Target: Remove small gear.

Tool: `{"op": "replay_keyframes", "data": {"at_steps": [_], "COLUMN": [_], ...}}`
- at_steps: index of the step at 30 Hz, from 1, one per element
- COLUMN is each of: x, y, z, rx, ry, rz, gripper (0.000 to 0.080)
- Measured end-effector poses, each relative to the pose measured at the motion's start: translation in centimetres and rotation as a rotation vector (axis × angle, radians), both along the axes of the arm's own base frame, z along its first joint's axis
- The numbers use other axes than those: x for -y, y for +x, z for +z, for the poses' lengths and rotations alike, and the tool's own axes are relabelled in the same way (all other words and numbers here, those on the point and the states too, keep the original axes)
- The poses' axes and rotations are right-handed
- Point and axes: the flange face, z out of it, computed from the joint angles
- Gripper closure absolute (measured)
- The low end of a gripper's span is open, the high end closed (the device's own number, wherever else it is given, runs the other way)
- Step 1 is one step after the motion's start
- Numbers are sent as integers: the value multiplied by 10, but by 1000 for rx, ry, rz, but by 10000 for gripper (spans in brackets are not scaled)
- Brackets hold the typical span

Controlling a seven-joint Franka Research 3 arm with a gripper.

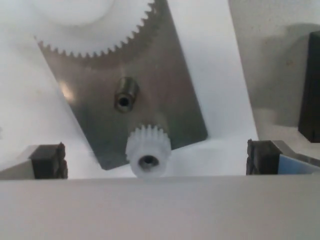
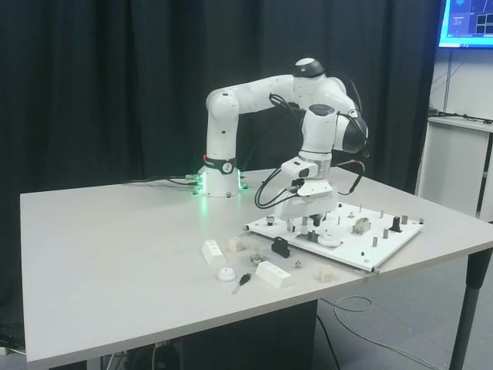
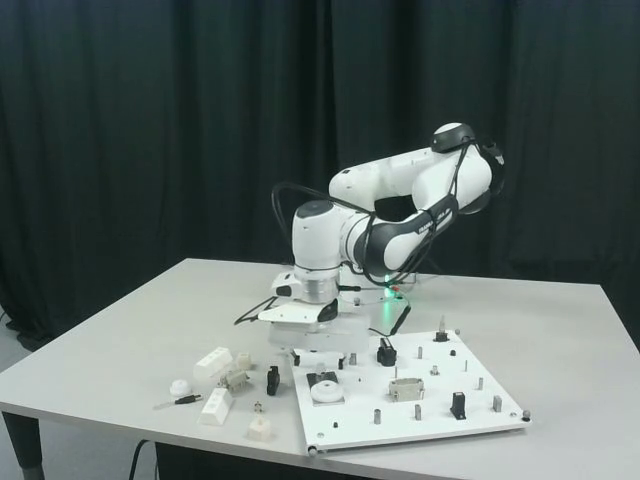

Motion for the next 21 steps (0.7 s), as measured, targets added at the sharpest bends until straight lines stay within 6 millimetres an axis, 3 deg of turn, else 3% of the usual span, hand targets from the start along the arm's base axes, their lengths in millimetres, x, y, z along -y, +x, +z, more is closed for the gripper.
{"op": "replay_keyframes", "data": {"at_steps": [21], "x": [-6], "y": [-3], "z": [-7], "rx": [40], "ry": [-29], "rz": [-3], "gripper": [3]}}
